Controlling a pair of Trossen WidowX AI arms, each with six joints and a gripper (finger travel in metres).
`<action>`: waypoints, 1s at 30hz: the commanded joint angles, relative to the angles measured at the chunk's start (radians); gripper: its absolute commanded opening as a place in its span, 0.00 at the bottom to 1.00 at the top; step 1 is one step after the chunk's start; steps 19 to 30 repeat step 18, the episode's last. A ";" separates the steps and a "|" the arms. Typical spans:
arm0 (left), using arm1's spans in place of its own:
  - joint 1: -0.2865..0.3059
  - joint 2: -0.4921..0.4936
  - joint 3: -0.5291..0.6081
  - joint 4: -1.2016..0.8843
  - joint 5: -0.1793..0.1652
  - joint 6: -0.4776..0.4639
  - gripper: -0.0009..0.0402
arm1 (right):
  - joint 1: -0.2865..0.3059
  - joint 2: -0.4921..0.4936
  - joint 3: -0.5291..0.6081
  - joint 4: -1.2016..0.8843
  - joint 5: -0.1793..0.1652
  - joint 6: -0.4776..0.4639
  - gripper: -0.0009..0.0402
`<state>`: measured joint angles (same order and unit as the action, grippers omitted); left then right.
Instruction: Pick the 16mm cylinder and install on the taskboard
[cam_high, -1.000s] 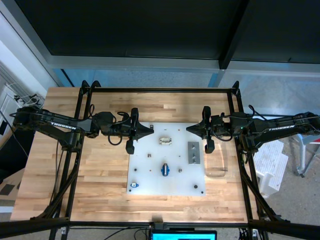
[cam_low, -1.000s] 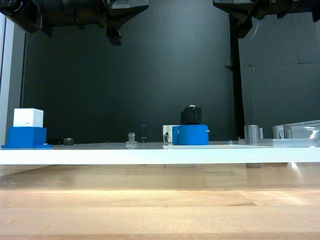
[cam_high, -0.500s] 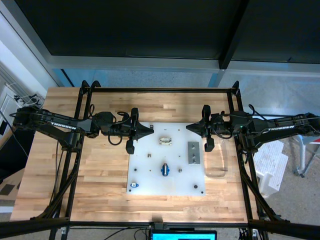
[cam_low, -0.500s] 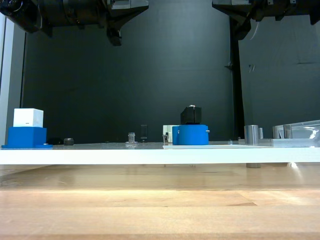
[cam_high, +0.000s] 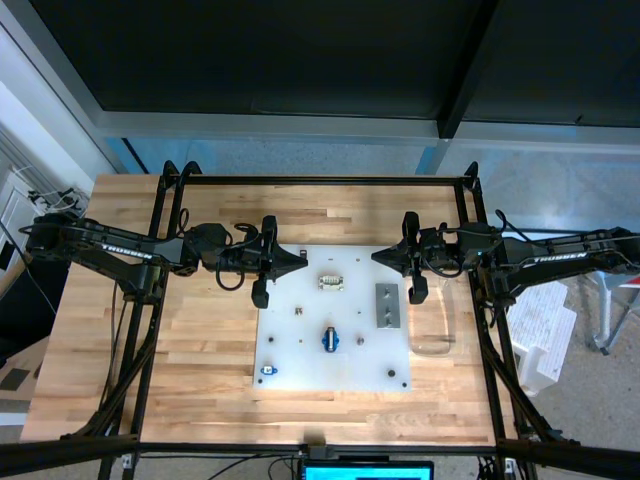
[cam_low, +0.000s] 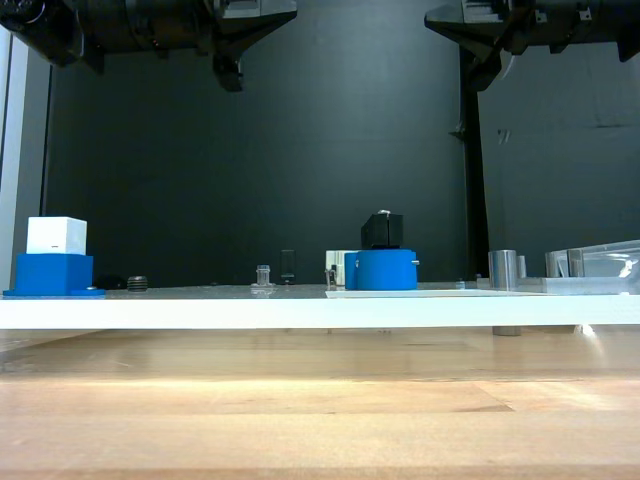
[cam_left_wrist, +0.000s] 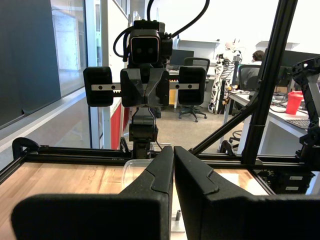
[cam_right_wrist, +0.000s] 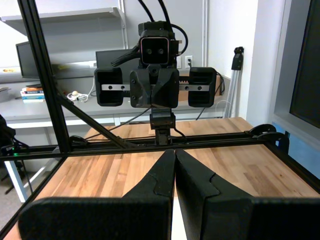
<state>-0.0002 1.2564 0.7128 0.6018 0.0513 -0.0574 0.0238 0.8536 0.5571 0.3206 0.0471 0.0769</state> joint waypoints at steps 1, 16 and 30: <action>0.000 0.000 0.000 0.000 0.000 0.000 0.02 | 0.000 0.000 0.000 0.000 0.013 -0.003 0.02; 0.000 0.000 0.000 0.000 0.000 0.000 0.02 | 0.000 0.000 0.003 0.003 0.005 0.005 0.02; 0.000 0.000 0.000 0.000 0.000 0.000 0.02 | 0.000 0.000 0.003 0.003 0.005 0.005 0.02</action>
